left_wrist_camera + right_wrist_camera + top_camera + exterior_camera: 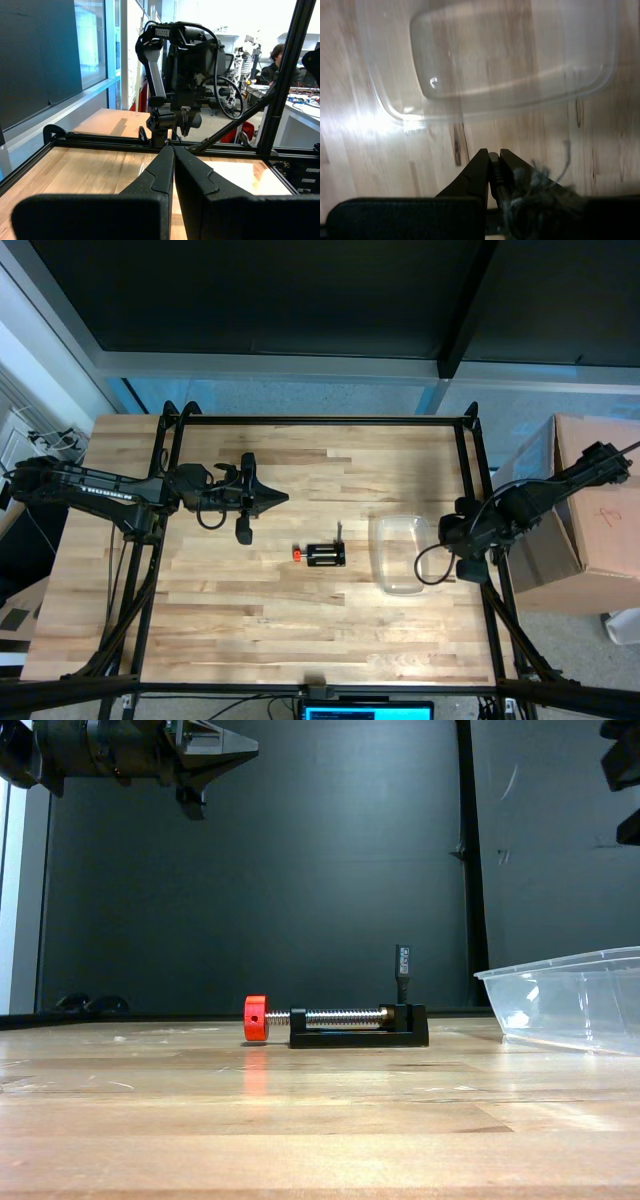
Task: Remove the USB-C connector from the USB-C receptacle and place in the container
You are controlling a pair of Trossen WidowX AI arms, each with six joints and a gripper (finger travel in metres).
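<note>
The USB-C connector (403,964) is a short black plug standing upright in its receptacle on the black clamp fixture (358,1026) with a red knob (256,1018); the plug also shows in the high view (340,532). The clear plastic container (405,554) lies just right of the fixture. My left gripper (282,498) hovers high and to the fixture's left, fingers (165,167) shut on nothing. My right gripper (493,159) hangs above the container's (510,55) right edge, shut, with frayed threads beside it. Only part of the right gripper shows in the low view.
A black frame rail (320,421) runs around the wooden table (250,620). A cardboard box (590,520) stands off the table's right edge. The right arm's base (182,75) faces the left wrist camera across the table.
</note>
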